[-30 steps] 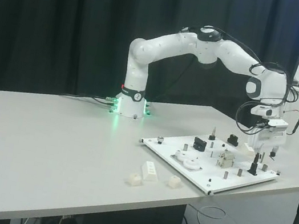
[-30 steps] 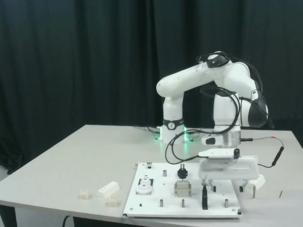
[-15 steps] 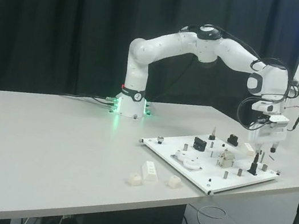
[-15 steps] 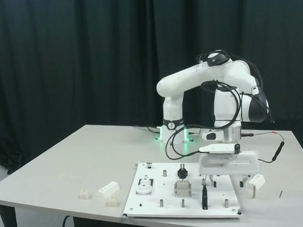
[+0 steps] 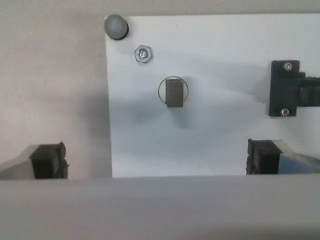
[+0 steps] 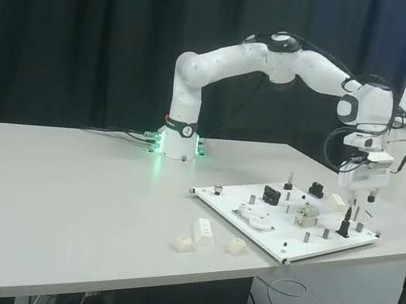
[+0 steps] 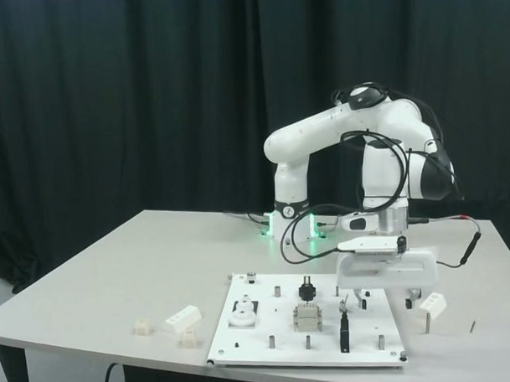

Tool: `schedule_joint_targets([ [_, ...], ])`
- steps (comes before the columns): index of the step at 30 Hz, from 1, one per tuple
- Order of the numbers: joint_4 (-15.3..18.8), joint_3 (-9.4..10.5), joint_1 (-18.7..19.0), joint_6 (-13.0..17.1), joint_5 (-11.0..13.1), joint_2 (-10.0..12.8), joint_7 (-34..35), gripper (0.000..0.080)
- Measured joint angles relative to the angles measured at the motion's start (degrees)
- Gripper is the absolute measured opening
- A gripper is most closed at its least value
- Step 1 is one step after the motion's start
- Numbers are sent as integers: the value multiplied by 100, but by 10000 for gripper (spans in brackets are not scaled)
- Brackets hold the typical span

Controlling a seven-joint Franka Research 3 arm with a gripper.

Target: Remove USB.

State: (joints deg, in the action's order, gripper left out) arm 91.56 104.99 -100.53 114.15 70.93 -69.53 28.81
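My gripper [image 6: 361, 197] [image 7: 383, 300] [image 5: 155, 159] hangs open above the far right end of the white board [image 6: 282, 241] [image 7: 269, 345] [image 5: 220, 50], holding nothing. Both black fingertips [image 5: 47, 160] stand wide apart in the wrist view. Under them lie a grey peg [image 5: 174, 92], a nut [image 5: 143, 53] and a black bracket [image 5: 284, 95] screwed to the board. A black upright plug [image 6: 345, 223] [image 7: 344, 331], possibly the USB, stands in the board near its front edge, below and beside the gripper. A small white block [image 6: 338, 199] [image 7: 431, 303] lies just off the board.
The board carries white gears [image 6: 258, 218] [image 7: 241, 314], a grey metal part [image 7: 307, 316], black blocks [image 6: 272, 195] and several pegs. Three small white blocks [image 6: 204, 235] [image 7: 182, 318] lie on the grey table [image 6: 64, 183] left of the board. The table edge runs close behind the gripper.
The gripper has risen off the board and drifted slightly toward its far end, staying open. The small white block and the black plug have not moved.
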Motion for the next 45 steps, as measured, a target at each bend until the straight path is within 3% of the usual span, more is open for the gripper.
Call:
schedule_joint_targets([
  [12,96,-360,174,-396,-56,11,3,800],
  [28,640,-867,425,-430,-200,55,191,800],
  [37,982,-918,394,-462,-162,87,-456,800],
  [45,1045,-848,247,-469,172,88,-728,800],
])
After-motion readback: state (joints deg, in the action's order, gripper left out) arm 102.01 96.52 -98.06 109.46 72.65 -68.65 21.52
